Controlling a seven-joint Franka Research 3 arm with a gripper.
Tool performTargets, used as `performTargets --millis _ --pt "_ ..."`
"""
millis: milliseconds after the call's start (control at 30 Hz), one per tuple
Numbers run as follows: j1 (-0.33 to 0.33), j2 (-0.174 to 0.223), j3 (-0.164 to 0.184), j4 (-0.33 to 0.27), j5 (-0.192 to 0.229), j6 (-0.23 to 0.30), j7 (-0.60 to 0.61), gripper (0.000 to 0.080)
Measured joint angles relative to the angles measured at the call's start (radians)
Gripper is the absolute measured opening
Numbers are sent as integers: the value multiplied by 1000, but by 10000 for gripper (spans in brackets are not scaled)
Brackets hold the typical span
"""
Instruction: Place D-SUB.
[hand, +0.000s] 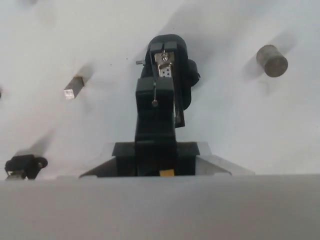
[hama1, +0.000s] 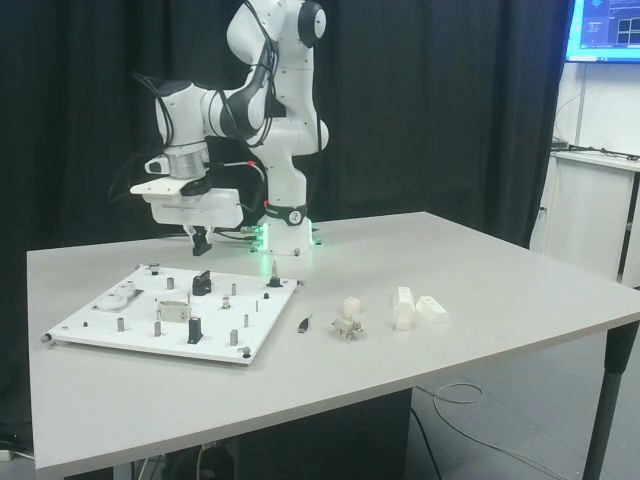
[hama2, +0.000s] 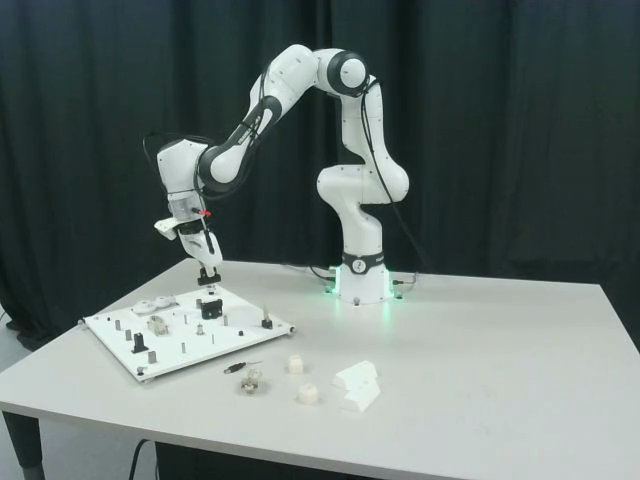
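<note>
My gripper (hand: 162, 59) is shut on the D-SUB (hand: 164, 71), a small black plug with a metal face that shows between the black fingers (hand: 155, 107). The wrist view has it hanging just over a black mount (hand: 187, 80) on the white board (hand: 240, 130). From the room cameras, the gripper (hama1: 200, 240) (hama2: 209, 272) hovers a short way above the black mount (hama1: 201, 283) (hama2: 210, 305) near the board's far edge (hama1: 240, 275). Whether plug and mount touch is hidden.
The board (hama2: 110, 335) carries several pegs and fixtures: a grey cylinder (hand: 272, 60), a small grey block (hand: 74, 87) and a black piece (hand: 22, 165). Loose white parts (hama1: 347, 317) (hama1: 418, 305) and a small black plug (hama1: 302, 323) lie on the grey table beside it.
</note>
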Motion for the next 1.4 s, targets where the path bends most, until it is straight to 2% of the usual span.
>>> performTargets --millis 333,567,700,867,1033,1400 --pt "19 -13 10 4 1 0 0 155" --pt "52 -41 29 4 3 0 19 155" --pt "76 -63 51 3 7 0 43 155" --pt "108 -90 96 -4 17 0 86 155" --pt "142 -112 157 -13 23 8 168 155" --pt "208 -111 315 -19 23 89 353 155"
